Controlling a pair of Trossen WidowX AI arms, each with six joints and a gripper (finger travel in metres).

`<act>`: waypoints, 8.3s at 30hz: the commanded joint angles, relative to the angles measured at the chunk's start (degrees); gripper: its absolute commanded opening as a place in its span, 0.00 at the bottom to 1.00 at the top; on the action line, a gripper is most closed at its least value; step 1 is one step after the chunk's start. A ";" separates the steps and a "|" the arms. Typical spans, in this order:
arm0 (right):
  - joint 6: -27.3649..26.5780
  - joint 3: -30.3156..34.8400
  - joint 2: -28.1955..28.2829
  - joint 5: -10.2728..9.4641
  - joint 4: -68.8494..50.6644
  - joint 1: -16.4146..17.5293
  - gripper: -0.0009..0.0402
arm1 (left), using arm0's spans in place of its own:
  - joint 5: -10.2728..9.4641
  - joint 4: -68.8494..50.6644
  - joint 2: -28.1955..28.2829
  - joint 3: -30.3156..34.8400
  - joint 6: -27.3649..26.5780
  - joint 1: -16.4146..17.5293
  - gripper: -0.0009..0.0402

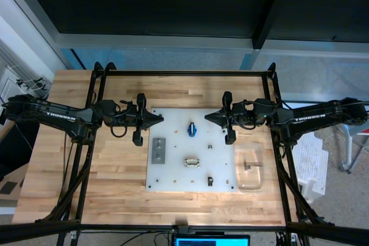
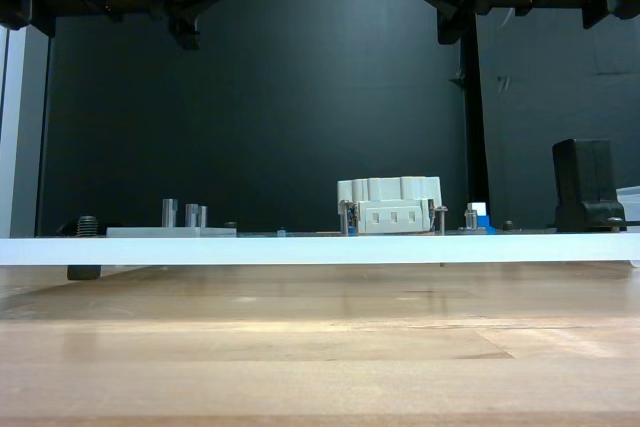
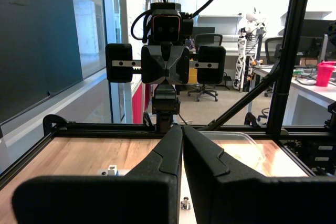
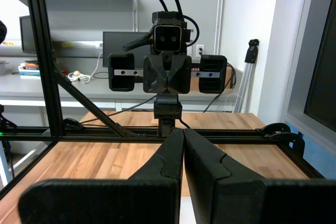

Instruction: Pick the 16mm bar and install on taskboard

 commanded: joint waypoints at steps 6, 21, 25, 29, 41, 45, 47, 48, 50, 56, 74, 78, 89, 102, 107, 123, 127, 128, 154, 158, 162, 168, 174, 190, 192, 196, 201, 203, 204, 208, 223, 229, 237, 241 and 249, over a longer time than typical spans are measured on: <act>0.02 0.00 0.00 0.00 0.04 -0.02 0.02 | 0.00 0.00 0.02 0.00 0.00 0.00 0.02; 3.08 5.05 -0.28 -0.02 -14.97 0.07 0.02 | 0.00 0.00 0.02 0.00 0.00 -0.02 0.02; 3.61 9.20 -0.28 0.00 -25.70 0.17 0.02 | 0.00 0.00 0.02 0.00 0.00 0.00 0.02; 3.98 13.40 -0.28 -0.02 -37.20 0.52 0.02 | 0.00 0.00 0.02 0.00 0.00 0.00 0.02; 6.12 22.73 -0.22 0.74 -61.99 3.08 0.02 | 0.00 0.00 0.02 0.00 0.00 0.00 0.02; 7.52 24.37 -0.22 2.14 -67.25 4.52 0.02 | 0.00 0.00 0.02 0.00 0.00 0.00 0.02; 8.11 25.07 -0.22 2.19 -70.12 5.16 0.02 | 0.00 0.00 0.02 0.00 0.00 -0.02 0.02; 8.70 25.31 -0.22 2.19 -71.41 5.49 0.02 | 0.00 0.00 0.02 0.00 0.00 0.00 0.02; 9.38 25.88 -0.22 2.19 -73.96 6.08 0.02 | 0.00 0.00 0.02 0.00 0.00 -0.02 0.02; 11.91 28.17 -0.22 4.00 -82.73 8.85 0.02 | 0.00 0.00 0.02 0.00 0.00 0.00 0.02; 23.26 32.30 3.41 6.51 -102.64 21.68 0.02 | 0.00 0.00 0.02 0.00 0.00 -0.02 0.02; 26.29 32.63 4.76 6.49 -103.73 24.76 0.02 | 0.00 0.00 0.02 0.00 0.00 -0.02 0.02; 32.02 32.63 10.03 6.56 -107.16 31.93 0.02 | 0.00 0.00 0.02 0.00 0.00 -0.02 0.02; 35.98 31.74 13.64 6.69 -107.06 37.79 0.02 | 0.00 0.00 0.02 0.00 0.00 0.00 0.02; 36.81 30.47 13.64 6.67 -106.12 38.60 0.03 | 0.00 0.00 0.02 0.00 0.00 -0.02 0.02; 39.32 28.92 15.69 9.77 -105.61 40.28 0.42 | 0.00 0.02 0.02 0.00 0.00 0.00 0.02; 38.91 28.89 17.16 11.04 -104.80 41.35 0.50 | 0.00 0.00 0.02 0.00 0.00 0.00 0.02; 38.91 28.83 17.44 11.04 -104.72 41.55 0.52 | 0.00 0.00 0.02 0.00 0.00 -0.02 0.02; 39.54 20.65 18.45 8.79 -92.94 41.92 0.59 | 0.00 0.00 0.02 0.00 0.00 -0.02 0.02; 39.28 19.91 18.45 8.41 -92.35 41.53 0.59 | 0.00 0.00 0.02 0.00 0.00 0.00 0.02; 38.73 19.19 18.45 7.96 -91.69 41.46 0.59 | 0.00 0.00 0.02 0.00 0.00 0.00 0.02; 38.38 16.46 18.45 5.81 -87.54 41.20 0.59 | 0.00 0.00 0.02 0.00 0.00 -0.02 0.02; 38.40 14.58 18.45 5.38 -85.53 40.54 0.59 | 0.00 0.00 0.02 0.00 0.00 -0.02 0.02; 37.99 12.74 17.99 4.52 -82.90 39.52 0.48 | 0.00 0.00 0.02 0.00 0.00 -0.02 0.02; 37.97 12.74 17.99 4.52 -82.90 39.43 0.46 | 0.00 0.00 0.02 0.00 0.00 0.00 0.02; 37.57 12.74 17.99 4.48 -82.95 39.36 0.40 | 0.00 0.00 0.02 0.00 0.00 0.00 0.02; 37.18 12.74 17.88 4.50 -83.10 39.34 0.31 | 0.00 0.00 0.02 0.00 0.00 -0.02 0.02; 37.16 12.74 17.88 4.50 -83.21 39.34 0.28 | 0.00 0.00 0.02 0.00 0.00 0.00 0.02; 37.16 12.74 17.88 4.50 -83.25 39.34 0.27 | 0.00 0.00 0.02 0.00 0.00 -0.02 0.02; 36.92 12.74 17.88 4.50 -83.23 39.32 0.20 | 0.00 0.00 0.02 0.00 0.00 0.00 0.02; 36.94 14.82 16.85 4.48 -85.96 39.30 0.05 | 0.00 0.00 0.02 0.00 0.00 0.00 0.02; 36.96 20.17 16.83 4.50 -91.32 39.30 0.05 | 0.00 0.00 0.02 0.00 0.00 0.00 0.02; 37.00 27.21 17.90 4.50 -98.12 39.30 0.05 | 0.00 0.02 0.02 0.00 0.00 -0.02 0.02; 37.18 29.51 18.99 4.48 -99.62 39.30 0.05 | 0.00 0.00 0.02 0.00 0.00 -0.02 0.02; 38.03 31.89 21.09 4.48 -100.13 39.28 0.05 | 0.00 0.00 0.02 0.00 0.00 0.00 0.02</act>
